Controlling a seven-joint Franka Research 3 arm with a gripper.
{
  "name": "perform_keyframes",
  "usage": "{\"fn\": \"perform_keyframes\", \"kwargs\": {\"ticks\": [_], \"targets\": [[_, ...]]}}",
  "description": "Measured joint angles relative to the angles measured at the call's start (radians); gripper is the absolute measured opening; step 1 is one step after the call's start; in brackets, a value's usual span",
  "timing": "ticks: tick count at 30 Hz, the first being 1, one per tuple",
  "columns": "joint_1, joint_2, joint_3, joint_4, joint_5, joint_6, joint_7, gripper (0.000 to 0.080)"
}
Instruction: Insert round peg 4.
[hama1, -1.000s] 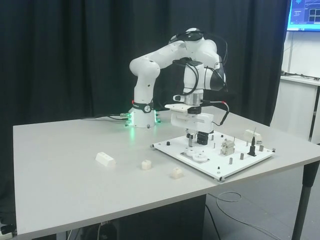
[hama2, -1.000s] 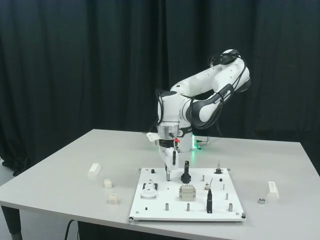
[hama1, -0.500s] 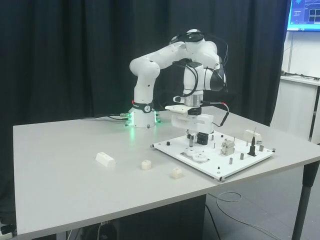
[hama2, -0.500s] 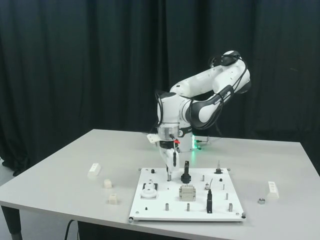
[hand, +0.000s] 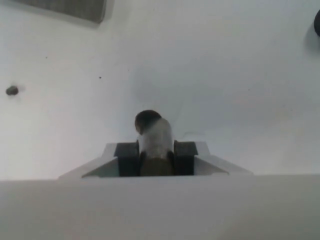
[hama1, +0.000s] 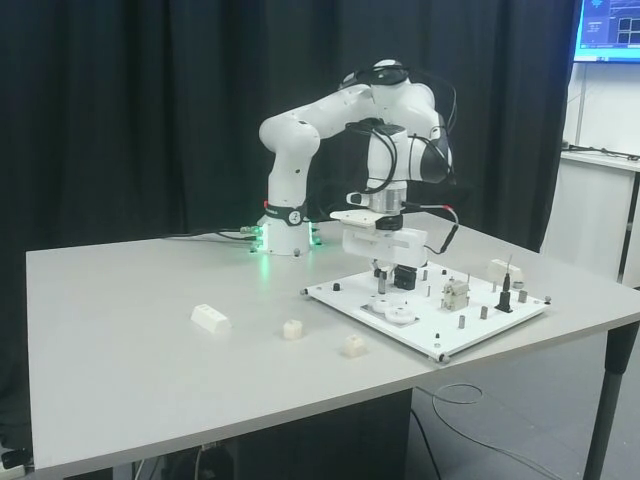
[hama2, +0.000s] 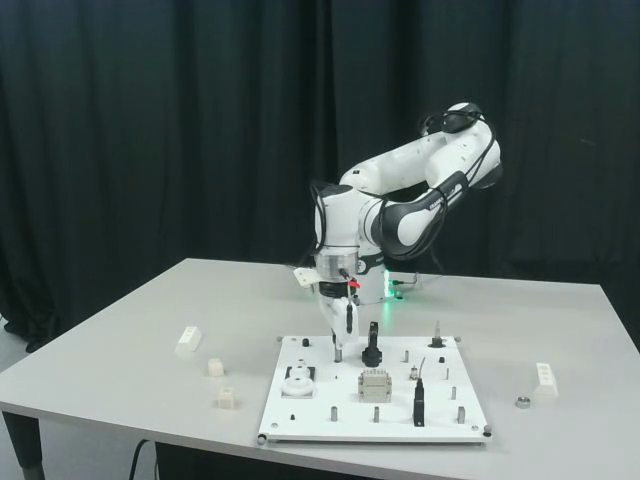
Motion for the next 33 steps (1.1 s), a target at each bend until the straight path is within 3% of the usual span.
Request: {"fn": "perform_keyframes", "kwargs": {"ticks": [33], "targets": [[-0.012, 0.018, 0.009, 0.013, 0.012, 0.0, 0.0, 0.0143]]}}
